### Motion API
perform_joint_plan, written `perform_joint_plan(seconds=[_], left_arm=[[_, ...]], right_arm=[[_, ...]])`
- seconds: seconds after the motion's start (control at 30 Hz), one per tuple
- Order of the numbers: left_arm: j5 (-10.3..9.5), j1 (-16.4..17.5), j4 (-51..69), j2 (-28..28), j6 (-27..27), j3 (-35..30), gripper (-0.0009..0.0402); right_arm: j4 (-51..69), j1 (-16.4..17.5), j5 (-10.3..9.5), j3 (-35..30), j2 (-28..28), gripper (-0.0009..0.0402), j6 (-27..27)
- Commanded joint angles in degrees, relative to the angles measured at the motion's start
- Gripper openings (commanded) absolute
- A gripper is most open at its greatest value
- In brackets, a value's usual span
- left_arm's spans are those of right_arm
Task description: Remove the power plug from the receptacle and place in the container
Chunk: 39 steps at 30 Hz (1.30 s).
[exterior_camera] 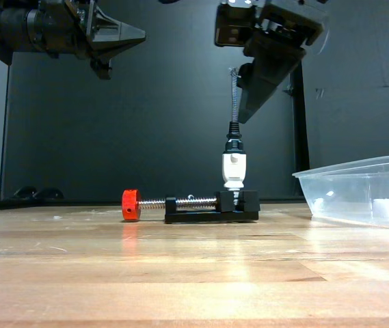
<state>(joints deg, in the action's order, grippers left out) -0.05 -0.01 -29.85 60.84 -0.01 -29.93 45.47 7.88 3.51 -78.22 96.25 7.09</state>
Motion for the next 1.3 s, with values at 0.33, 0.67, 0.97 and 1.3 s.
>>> perform_joint_plan(seconds=[0.33, 0.67, 0.97, 1.3], left_arm=[[0.02, 0.02, -0.02, 0.02, 0.0, -0.02, 0.0], [0.02, 0.0, 0.0, 0.02, 0.0, -0.02, 0.0], [0.02, 0.0, 0.0, 0.02, 0.0, -0.02, 0.0], [0.0, 0.02, -0.02, 0.02, 0.0, -0.02, 0.0]], right_arm=[[0.37, 0.48, 0.63, -3.37, 5.75, 0.0263, 0.28], [-0.02, 0.79, 1.55, -3.3, 7.61, 0.0263, 1.49], [-0.48, 0.81, 1.6, -3.23, 8.33, 0.0263, 2.95], [-0.57, 0.79, 1.62, -3.23, 8.33, 0.0208, 2.99]])
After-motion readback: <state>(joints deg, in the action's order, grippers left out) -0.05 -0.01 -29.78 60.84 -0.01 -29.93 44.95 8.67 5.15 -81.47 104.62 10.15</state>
